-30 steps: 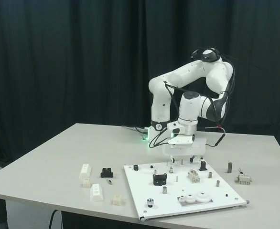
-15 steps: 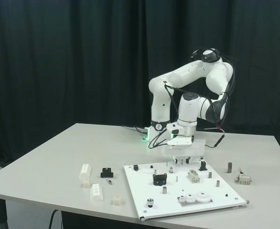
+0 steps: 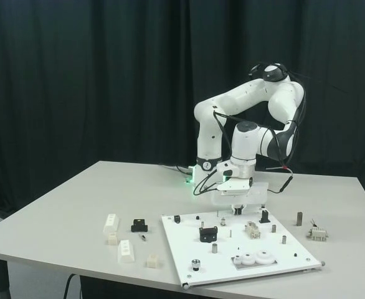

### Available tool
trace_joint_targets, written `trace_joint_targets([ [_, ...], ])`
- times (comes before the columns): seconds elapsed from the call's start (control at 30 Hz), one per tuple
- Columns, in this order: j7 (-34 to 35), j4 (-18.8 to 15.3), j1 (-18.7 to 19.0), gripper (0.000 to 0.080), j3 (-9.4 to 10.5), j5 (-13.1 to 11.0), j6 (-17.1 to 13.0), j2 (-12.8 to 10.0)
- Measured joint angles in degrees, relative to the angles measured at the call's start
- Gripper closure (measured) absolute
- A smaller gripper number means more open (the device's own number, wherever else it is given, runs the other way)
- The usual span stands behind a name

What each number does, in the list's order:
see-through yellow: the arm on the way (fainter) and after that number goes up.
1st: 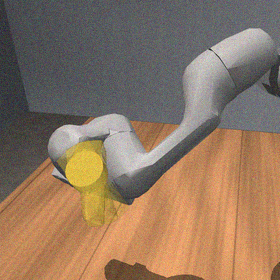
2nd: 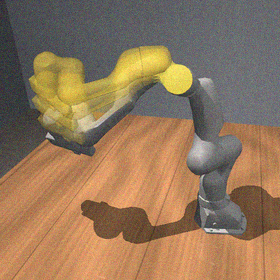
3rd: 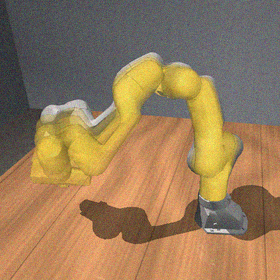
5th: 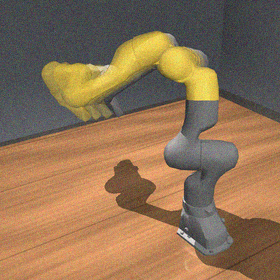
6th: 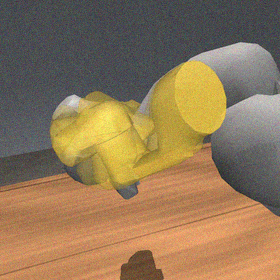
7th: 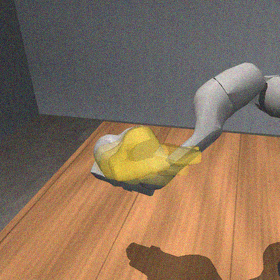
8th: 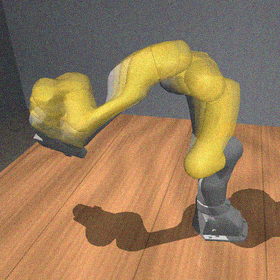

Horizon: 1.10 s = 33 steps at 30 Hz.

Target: Remove round peg 2.

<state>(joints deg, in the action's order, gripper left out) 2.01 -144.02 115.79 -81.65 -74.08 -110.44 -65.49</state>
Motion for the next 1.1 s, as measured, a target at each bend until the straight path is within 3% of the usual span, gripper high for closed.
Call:
trace_joint_targets([
  [0.03, 0.0, 0.0, 0.0, 0.0736, 0.0, 0.0, 0.0, 0.0],
  [1.1, -0.7, 0.0, 0.4, 0.0738, -0.33, 0.9, 0.1, 0.0],
])
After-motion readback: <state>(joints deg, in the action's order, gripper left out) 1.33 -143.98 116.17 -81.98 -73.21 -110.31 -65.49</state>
